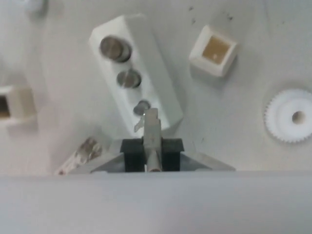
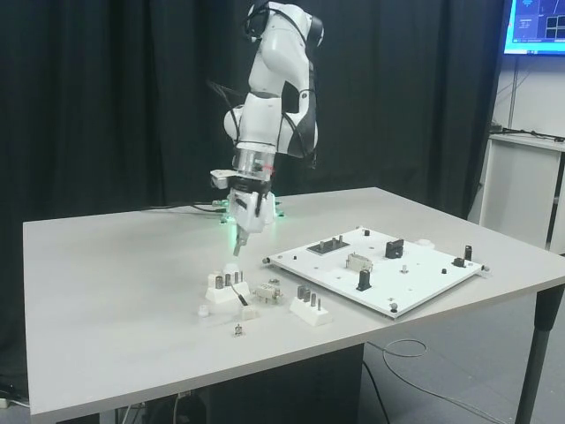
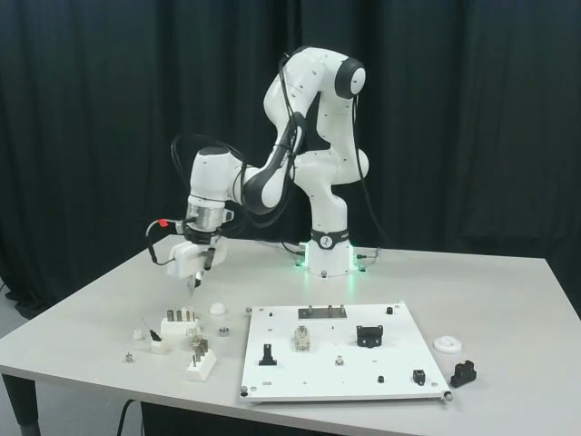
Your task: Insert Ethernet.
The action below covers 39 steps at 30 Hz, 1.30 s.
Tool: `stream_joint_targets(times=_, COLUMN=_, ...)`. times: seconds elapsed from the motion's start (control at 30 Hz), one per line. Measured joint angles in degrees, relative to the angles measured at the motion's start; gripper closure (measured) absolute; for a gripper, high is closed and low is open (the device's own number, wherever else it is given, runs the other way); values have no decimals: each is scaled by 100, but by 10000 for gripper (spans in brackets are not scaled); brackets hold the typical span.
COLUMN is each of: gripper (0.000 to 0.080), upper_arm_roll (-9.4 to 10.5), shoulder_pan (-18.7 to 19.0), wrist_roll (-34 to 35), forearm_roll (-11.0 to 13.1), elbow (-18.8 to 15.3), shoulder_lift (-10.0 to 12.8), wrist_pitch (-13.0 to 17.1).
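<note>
Jaws closed on the Ethernet plug (image 1: 152,139), held lengthwise with its tip pointing down so it can enter a socket end-first, hanging above the white peg block (image 1: 136,73) on the grey table (image 2: 106,265), well apart from the white board (image 3: 336,354).

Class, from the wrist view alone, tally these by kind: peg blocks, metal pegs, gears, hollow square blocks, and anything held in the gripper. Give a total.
Peg block: 1
Metal pegs: 3
Gear: 1
Hollow square blocks: 2
Plug held in the gripper: 1
Total: 8
</note>
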Motion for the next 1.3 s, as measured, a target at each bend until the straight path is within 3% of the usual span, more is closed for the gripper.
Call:
stream_joint_targets(times=0.2, gripper=732, upper_arm_roll=189, shoulder_pan=0, wrist_roll=-327, forearm_roll=-210, elbow=67, shoulder_lift=-149, wrist_pitch=-2)
stream_joint_targets(times=0.97, gripper=732, upper_arm_roll=1269, shoulder_pan=0, wrist_roll=-1778, forearm_roll=-259, elbow=630, shoulder_lift=-170, wrist_pitch=-25)
stream_joint_targets(times=1.3, gripper=732, upper_arm_roll=1602, shoulder_pan=0, wrist_roll=-2717, forearm_roll=-331, elbow=858, shoulder_lift=-150, wrist_pitch=-281)
